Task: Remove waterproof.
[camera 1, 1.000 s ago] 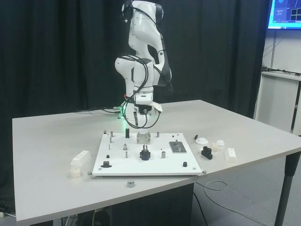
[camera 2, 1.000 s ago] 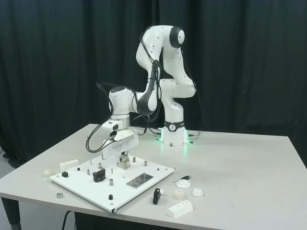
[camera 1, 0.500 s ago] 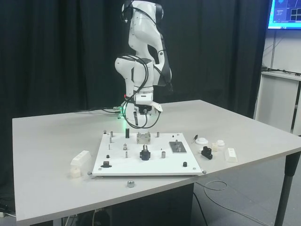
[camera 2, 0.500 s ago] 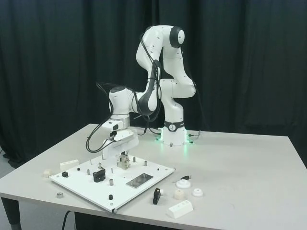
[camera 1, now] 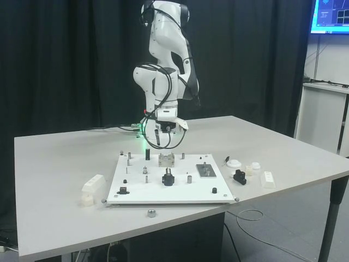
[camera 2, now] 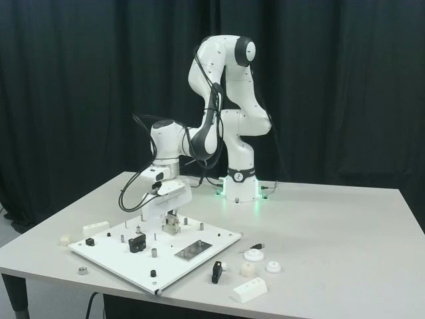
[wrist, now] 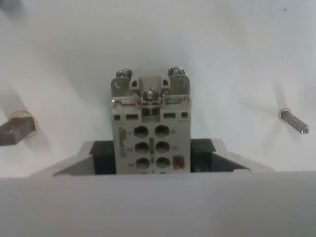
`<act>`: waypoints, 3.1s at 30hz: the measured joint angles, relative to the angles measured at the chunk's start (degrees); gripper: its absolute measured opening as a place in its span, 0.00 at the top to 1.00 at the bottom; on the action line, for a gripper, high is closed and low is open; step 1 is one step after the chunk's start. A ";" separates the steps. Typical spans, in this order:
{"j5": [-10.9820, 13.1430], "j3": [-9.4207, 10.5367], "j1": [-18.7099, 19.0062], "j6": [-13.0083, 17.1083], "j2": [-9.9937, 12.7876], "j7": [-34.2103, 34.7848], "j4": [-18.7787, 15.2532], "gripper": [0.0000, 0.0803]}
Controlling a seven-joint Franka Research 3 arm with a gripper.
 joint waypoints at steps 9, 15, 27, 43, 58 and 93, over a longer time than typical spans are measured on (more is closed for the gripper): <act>0.00 0.00 0.02 -0.10 0.00 0.00 0.07 0.61; 0.00 -0.01 0.02 -0.27 0.00 0.00 0.15 0.61; 0.00 -0.01 0.01 -0.51 0.00 0.00 0.25 0.61; 0.00 -0.06 0.00 -0.94 -0.02 -0.09 0.43 0.61; 0.00 -0.09 0.00 -1.38 -0.02 -0.12 0.63 0.61; 0.00 -0.25 -0.01 -3.15 -0.21 -0.35 1.43 0.61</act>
